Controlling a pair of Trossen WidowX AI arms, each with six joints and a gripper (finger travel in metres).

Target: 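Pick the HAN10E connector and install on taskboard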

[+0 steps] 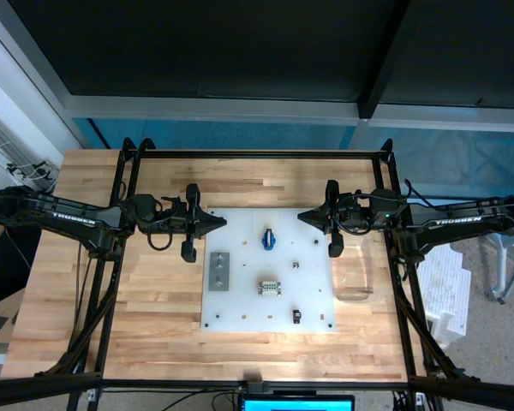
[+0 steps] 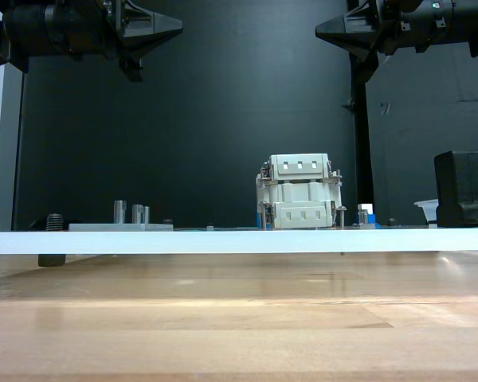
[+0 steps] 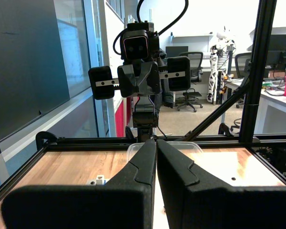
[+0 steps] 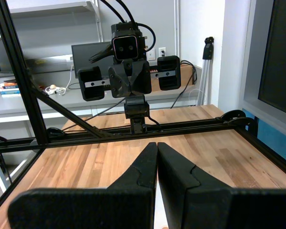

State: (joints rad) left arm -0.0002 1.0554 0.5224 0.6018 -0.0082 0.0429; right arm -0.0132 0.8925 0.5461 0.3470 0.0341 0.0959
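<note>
Hovering high over the taskboard [image 1: 240, 312], far side | my left gripper [image 1: 220, 221]: fingers together, empty | my right gripper [image 1: 303, 217]: fingers together, empty | HAN10E connector [image 1: 270, 288]: standing on the taskboard near its middle, well below both grippers

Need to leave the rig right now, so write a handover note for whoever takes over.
Left hand: shut, empty, raised over the far left corner of the taskboard.
Right hand: shut, empty, raised over its far right part.
HAN10E connector: upright on the taskboard near the middle, touched by neither hand.
Done: connector looks placed.
To do: confirm it is fully seated; cannot tell from here.
</note>
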